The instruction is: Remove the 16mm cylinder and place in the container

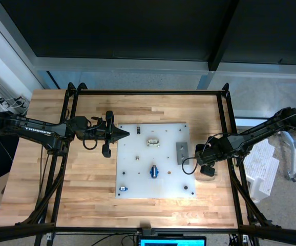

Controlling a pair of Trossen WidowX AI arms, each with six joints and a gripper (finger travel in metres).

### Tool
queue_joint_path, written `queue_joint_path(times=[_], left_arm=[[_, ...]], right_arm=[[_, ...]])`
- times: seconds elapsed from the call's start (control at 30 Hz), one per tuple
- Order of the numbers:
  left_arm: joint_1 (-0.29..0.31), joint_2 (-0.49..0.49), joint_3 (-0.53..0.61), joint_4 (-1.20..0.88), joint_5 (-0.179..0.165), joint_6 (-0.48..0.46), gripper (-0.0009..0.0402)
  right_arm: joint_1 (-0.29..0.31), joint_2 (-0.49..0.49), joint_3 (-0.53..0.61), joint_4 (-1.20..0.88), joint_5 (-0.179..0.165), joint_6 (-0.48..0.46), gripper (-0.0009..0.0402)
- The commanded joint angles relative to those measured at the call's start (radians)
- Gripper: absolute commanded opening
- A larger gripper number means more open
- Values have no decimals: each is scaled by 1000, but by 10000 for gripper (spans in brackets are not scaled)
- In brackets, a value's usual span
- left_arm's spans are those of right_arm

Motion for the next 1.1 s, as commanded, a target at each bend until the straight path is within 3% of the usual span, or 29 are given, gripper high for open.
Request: queue_joint_path(times=[0.03, 0.43, 0.7, 1.1], left_arm=[[0, 0, 0, 0, 0, 0, 0], [0, 0, 0, 0, 0, 0, 0], [0, 0, 0, 0, 0, 0, 0], [0, 0, 0, 0, 0, 0, 0]], right_arm=[[0, 1, 9, -5, -1, 1, 30], [0, -1, 74, -47, -1, 0, 152], [0, -3, 110, -86, -18, 0, 217], [0, -3, 213, -138, -18, -7, 238]])
